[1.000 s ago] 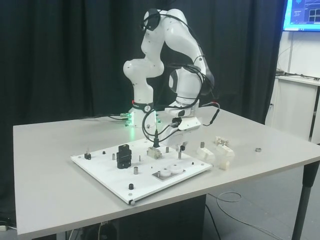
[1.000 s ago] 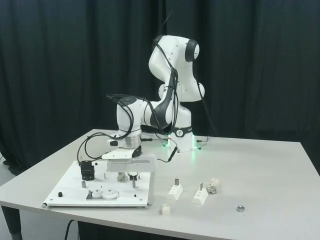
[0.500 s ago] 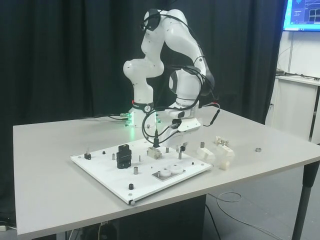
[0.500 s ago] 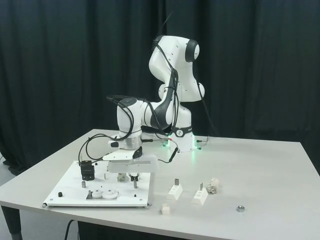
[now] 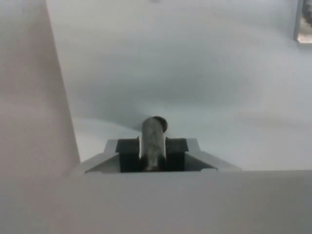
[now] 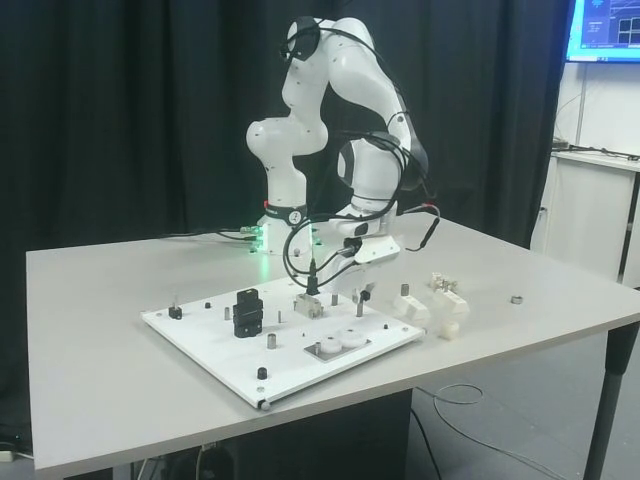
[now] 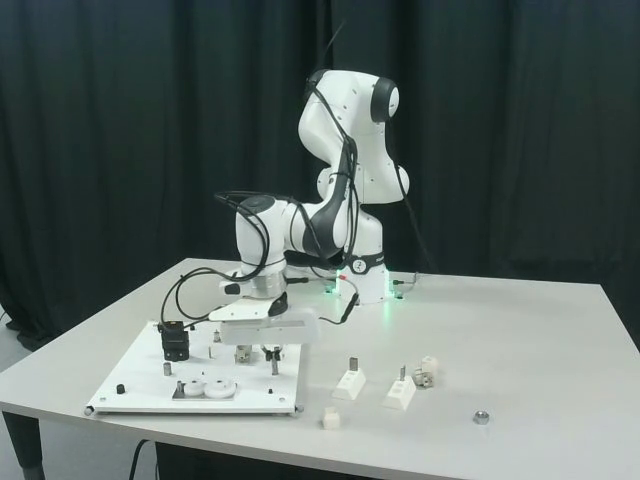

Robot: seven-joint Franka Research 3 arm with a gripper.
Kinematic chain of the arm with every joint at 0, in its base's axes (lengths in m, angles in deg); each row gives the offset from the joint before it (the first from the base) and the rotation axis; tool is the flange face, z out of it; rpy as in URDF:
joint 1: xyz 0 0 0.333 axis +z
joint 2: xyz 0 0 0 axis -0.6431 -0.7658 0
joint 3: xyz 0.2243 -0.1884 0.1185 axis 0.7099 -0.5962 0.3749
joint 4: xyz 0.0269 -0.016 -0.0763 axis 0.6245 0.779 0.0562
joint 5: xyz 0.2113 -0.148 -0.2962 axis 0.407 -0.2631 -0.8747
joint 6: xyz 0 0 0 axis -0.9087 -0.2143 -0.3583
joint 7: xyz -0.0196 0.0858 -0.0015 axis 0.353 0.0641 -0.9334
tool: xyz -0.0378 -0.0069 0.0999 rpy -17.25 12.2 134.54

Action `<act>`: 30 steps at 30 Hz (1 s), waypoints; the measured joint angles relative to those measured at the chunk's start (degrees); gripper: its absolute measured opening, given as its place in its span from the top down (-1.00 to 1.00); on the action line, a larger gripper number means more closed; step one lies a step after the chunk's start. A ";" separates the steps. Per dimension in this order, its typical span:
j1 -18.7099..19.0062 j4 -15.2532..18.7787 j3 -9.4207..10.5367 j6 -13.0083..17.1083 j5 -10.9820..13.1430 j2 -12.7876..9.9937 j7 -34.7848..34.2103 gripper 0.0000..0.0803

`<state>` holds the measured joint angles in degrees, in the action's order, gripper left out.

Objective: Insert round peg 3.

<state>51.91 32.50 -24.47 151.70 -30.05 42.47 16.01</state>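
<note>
In the wrist view a grey round peg [image 5: 152,139] stands upright between my two black pads, and my gripper [image 5: 152,155] is shut on it. Below it lies the white board [image 5: 195,73], with the board's edge close by. From the room my gripper [image 6: 361,292] hangs low over the right part of the white board [image 6: 210,345]. The second room view shows the peg [image 7: 274,364] pointing down from my gripper [image 7: 270,354], its tip just above the board [image 7: 130,370]. The hole under the peg is hidden.
On the board stand a black block [image 6: 247,312], two white gears [image 6: 340,343] and several small posts. Off the board, on the grey table, are white holders [image 7: 349,381], a white cube [image 7: 330,420] and a small ring [image 7: 481,417].
My hand has risen slightly with the peg still held between its fingers. Nothing else on the board or table has moved.
</note>
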 joint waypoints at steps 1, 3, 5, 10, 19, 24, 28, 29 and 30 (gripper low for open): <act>0.00 0.06 0.05 -0.04 0.00 0.07 -0.01 0.73; 0.00 0.24 0.17 -0.06 0.00 0.24 -0.05 0.73; 0.01 0.48 0.26 -0.06 0.00 0.44 -0.11 0.73; 0.11 0.89 0.30 0.08 0.00 0.70 -0.62 0.73; 0.14 1.32 0.31 1.63 0.00 0.66 -1.12 0.73; 0.15 1.39 0.33 2.03 0.00 0.66 -1.20 0.73; 0.15 1.39 0.32 2.05 0.00 0.66 -1.23 0.73; 0.15 1.39 0.32 2.05 0.00 0.66 -1.24 0.73; 0.15 1.39 0.32 2.05 0.00 0.66 -1.25 0.73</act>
<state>52.06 33.89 -24.15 153.75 -30.04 43.14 14.76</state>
